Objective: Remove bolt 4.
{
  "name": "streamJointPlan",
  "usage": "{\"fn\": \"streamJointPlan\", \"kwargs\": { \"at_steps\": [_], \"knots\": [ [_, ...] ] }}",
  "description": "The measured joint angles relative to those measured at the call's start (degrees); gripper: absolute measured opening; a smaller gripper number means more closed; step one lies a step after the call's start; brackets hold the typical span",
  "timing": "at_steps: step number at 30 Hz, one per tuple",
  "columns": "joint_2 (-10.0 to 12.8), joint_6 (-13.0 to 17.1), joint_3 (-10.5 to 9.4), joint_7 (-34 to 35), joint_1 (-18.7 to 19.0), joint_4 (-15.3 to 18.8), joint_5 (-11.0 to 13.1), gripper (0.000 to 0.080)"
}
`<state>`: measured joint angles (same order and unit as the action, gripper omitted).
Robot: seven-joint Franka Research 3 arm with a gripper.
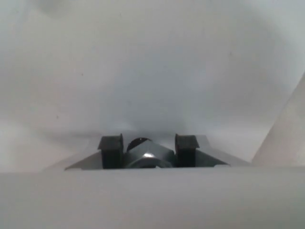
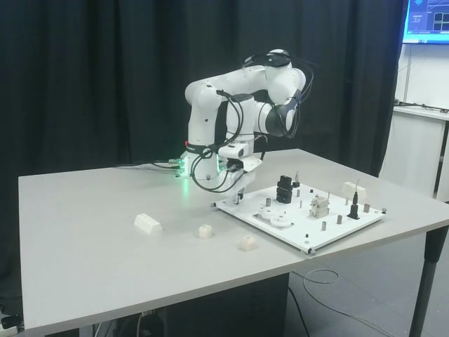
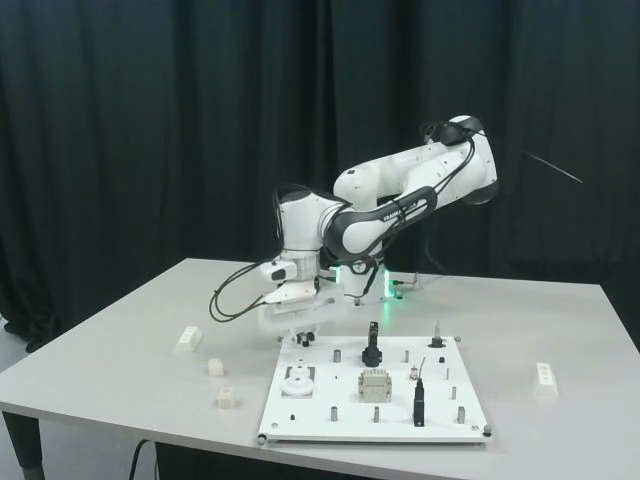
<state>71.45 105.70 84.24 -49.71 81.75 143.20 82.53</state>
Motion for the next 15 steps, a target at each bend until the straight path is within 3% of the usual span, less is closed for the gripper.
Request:
{"fn": "streamJointPlan", "kwargs": {
  "at_steps": [15],
  "knots": [
    [0.0,-0.8,1.76,-2.3,1.0,0.1,-0.9,0.023]
  ]
}}
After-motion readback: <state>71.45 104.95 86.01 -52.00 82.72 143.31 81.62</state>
